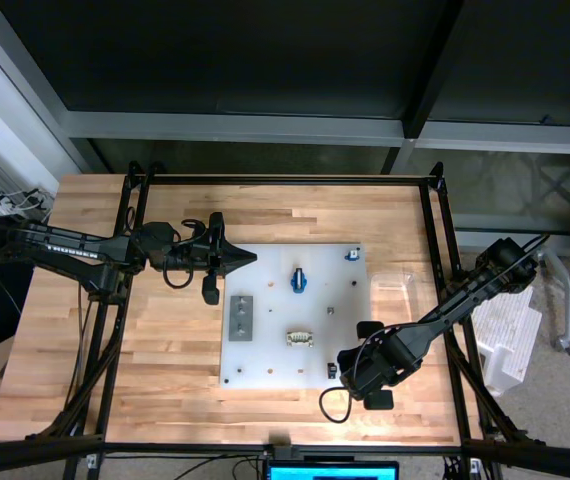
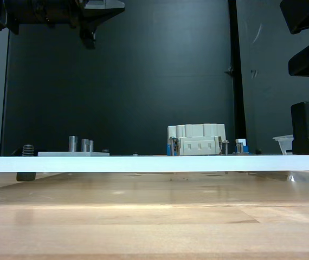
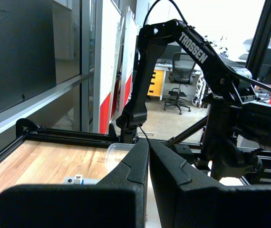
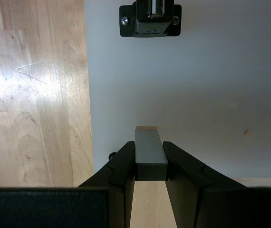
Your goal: Pick the 16mm bar and install on taskboard
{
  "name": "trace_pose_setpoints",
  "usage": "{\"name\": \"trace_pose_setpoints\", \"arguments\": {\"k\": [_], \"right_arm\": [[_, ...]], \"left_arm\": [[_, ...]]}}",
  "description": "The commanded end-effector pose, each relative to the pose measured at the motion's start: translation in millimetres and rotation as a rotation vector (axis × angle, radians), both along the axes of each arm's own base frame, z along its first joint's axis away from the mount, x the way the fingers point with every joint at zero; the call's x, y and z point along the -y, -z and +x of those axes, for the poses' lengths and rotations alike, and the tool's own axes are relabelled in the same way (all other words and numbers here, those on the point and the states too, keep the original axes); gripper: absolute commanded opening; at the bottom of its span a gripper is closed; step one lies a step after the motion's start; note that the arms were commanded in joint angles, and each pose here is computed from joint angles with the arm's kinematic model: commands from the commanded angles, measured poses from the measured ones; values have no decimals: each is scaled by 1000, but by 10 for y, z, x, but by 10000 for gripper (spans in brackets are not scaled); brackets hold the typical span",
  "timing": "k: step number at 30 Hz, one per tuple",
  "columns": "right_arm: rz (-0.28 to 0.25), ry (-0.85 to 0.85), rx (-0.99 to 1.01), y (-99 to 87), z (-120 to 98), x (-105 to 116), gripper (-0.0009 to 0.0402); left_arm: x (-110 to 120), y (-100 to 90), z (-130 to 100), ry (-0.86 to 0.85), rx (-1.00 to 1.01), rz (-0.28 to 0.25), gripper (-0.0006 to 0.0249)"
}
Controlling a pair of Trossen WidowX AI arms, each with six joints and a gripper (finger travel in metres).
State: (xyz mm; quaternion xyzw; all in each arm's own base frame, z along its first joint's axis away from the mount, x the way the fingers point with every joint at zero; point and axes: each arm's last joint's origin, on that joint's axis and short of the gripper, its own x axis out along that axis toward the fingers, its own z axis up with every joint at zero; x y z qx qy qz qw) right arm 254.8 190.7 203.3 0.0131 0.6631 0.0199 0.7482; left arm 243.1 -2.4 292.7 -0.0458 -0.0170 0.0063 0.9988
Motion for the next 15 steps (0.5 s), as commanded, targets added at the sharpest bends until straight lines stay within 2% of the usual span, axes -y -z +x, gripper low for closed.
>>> {"name": "trace_pose_setpoints", "arguments": {"k": [1,15], "right_arm": [[0,3,4,2,1,0,0],[-5,10,7,17,7,14,0]], "left_arm": [[0,-2,0,0,1,0,0],[0,-2,0,0,1,0,0]]}}
